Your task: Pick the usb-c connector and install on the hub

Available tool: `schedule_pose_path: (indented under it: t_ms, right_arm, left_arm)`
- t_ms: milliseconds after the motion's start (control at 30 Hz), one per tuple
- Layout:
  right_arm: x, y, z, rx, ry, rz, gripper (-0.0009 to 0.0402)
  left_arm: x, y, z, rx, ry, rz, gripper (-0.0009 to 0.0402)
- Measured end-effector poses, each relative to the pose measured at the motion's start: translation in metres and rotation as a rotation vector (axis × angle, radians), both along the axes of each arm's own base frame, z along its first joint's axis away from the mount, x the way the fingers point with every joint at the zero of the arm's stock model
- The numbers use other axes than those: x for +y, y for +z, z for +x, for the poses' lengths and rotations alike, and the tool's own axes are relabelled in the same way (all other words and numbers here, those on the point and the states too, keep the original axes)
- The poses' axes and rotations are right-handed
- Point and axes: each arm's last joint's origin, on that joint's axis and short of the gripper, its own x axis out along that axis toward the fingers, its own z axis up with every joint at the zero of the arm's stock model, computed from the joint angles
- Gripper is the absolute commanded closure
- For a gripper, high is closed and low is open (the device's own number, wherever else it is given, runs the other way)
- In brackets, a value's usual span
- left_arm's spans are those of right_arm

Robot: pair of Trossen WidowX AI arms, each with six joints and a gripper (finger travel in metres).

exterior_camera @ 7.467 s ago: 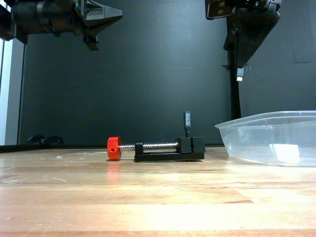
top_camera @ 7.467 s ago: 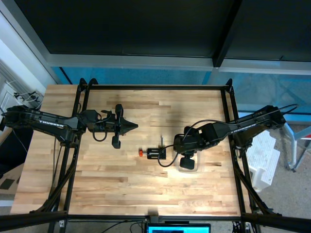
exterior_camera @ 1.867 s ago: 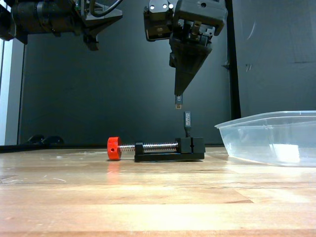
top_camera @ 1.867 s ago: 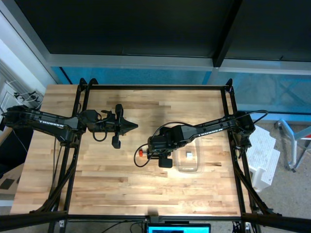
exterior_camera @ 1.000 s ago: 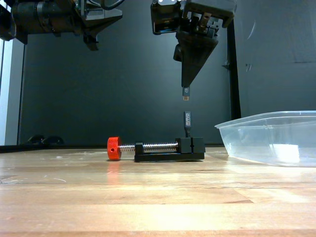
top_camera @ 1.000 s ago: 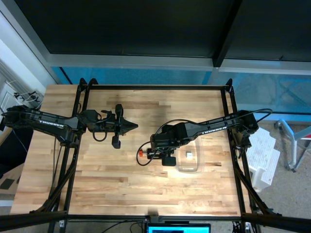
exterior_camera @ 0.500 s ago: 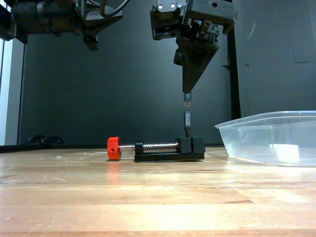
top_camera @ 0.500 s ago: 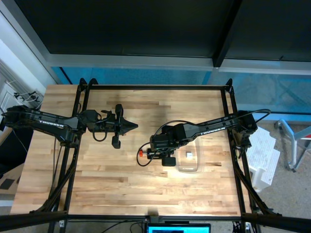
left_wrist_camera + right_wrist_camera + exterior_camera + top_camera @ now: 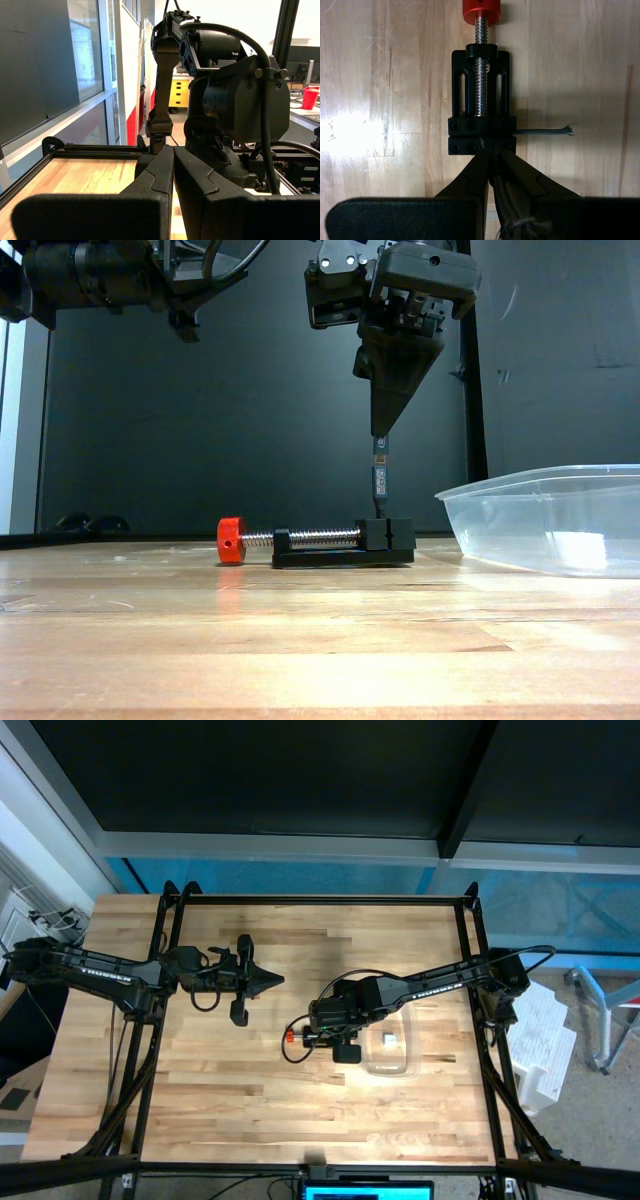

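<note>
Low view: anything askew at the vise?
Nothing askew: right tool holds the usb-c connector upright, in line above the hub in the vise. Only oddity: a frayed cord end beside the vise. Left tool hangs shut, high at left.

Wooden table (image 9: 250,1120) under me; dark wall (image 9: 280,390) behind; blue floor (image 9: 300,877) past far edge; windows (image 9: 85,55), yellow cabinet (image 9: 179,92) in bright room beyond.

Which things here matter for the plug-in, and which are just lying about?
Job: usb-c connector held in right gripper, tip at top of hub; hub upright in vise.
Lying about: clear tub right of vise; left gripper, fingers shut, high at left.
</note>
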Motion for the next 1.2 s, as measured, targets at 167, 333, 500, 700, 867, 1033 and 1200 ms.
schedule_pose_path:
  t_ms: [167, 333, 500, 700, 867, 1033, 1200]
  right_arm:
    - [0.0003, 0.0000, 0.0001, -0.002, 0.000, 0.000, 0.0393]
    - [0.0007, 0.0000, 0.0005, -0.006, -0.003, 0.002, 0.0393]
    - [0.0010, -0.0029, 0.0007, -0.011, -0.006, 0.004, 0.0393]
    - [0.0010, -0.0035, 0.0006, -0.009, -0.006, 0.005, 0.0393]
    - [0.0010, -0.0041, 0.0004, -0.008, -0.006, 0.004, 0.0393]
    - [0.0009, -0.0044, 0.0001, -0.005, -0.016, 0.006, 0.0393]
    - [0.0008, -0.0046, -0.0002, -0.003, -0.029, 0.009, 0.0393]
  left_arm:
    - [0.0000, 0.0000, 0.0000, 0.000, 0.000, 0.000, 0.0393]
    - [0.0000, 0.0002, 0.0000, -0.001, 0.000, 0.000, 0.0393]
    - [0.0000, 0.0002, 0.0000, -0.001, 0.000, 0.000, 0.0393]
    - [0.0000, 0.0002, 0.0000, -0.001, 0.000, 0.000, 0.0393]
    - [0.0000, 0.0000, 0.0000, 0.000, 0.000, 0.000, 0.0393]
    - [0.0000, 0.0000, 0.0000, 0.000, 0.000, 0.000, 0.0393]
    - [0.0000, 0.0000, 0.0000, 0.000, 0.000, 0.000, 0.0393]
